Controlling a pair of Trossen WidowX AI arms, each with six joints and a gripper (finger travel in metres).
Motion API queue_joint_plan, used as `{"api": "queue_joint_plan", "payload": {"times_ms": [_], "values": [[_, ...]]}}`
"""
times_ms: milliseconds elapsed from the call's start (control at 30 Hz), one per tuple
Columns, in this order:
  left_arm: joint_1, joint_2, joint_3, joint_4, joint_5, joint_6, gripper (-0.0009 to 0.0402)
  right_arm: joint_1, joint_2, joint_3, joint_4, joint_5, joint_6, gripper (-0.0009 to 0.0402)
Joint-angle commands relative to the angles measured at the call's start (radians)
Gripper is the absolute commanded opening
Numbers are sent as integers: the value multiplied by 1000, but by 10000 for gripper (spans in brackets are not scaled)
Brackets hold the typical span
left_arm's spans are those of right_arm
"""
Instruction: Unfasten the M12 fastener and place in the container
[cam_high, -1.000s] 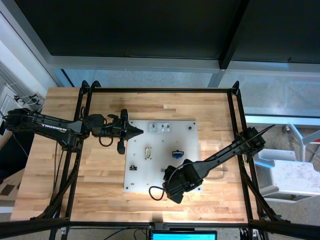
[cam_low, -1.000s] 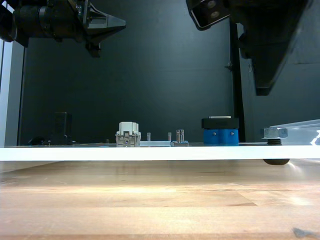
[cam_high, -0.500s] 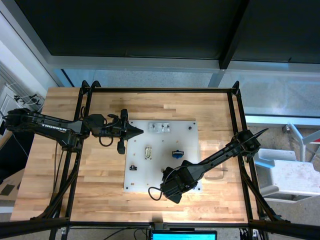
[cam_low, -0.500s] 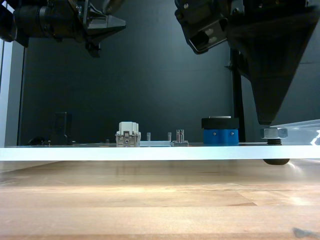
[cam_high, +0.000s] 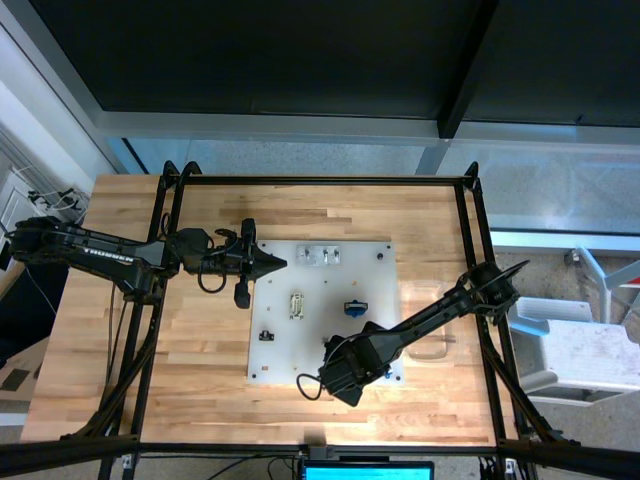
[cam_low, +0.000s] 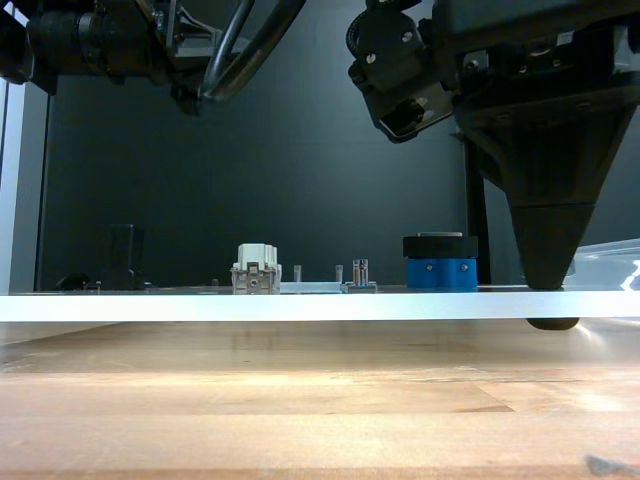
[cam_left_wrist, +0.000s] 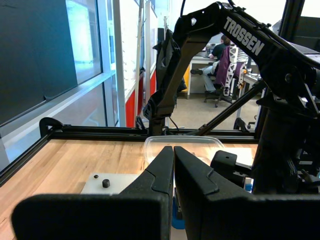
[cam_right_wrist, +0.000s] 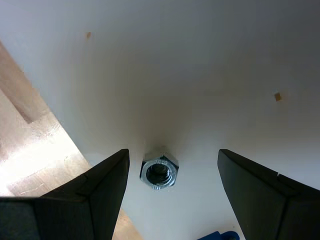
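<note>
- The right hand (cam_low: 548, 280) points straight down over the near right edge of the white board (cam_high: 290, 352). Its two fingers (cam_right_wrist: 100, 190) are spread wide and grip nothing.
- Right under the hand, in the gap between those fingers, sits the little silver M12 nut (cam_right_wrist: 159, 171). It is closer to one finger than the other, and neither finger touches it.
- The nut's hole looks straight up at the hand. I think the hand is lined up to squeeze its flat sides and twist.
- Something dark fills the hole. I think the nut is on its stud, but I cannot be sure.
- Just past the hand, off the board's right side, the clear container (cam_left_wrist: 200, 139) sits on the surface (cam_high: 200, 340). The nut is not in it.
- Far across the board, the left hand (cam_high: 272, 263) hangs high with its fingers pressed together, holding nothing. The right hand is much the nearer one.
</note>
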Motion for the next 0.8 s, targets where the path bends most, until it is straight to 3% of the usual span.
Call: {"api": "queue_joint_plan", "payload": {"times_ms": [33, 300, 800], "values": [[0, 0, 0, 0, 0, 0, 0, -1, -6, 0, 0, 2, 2, 243], [0, 0, 0, 1, 0, 0, 0, -2, -6, 0, 1, -23, 6, 176], [0, 0, 0, 0, 0, 0, 0, -2, -6, 0, 22, -23, -7, 39]]}}
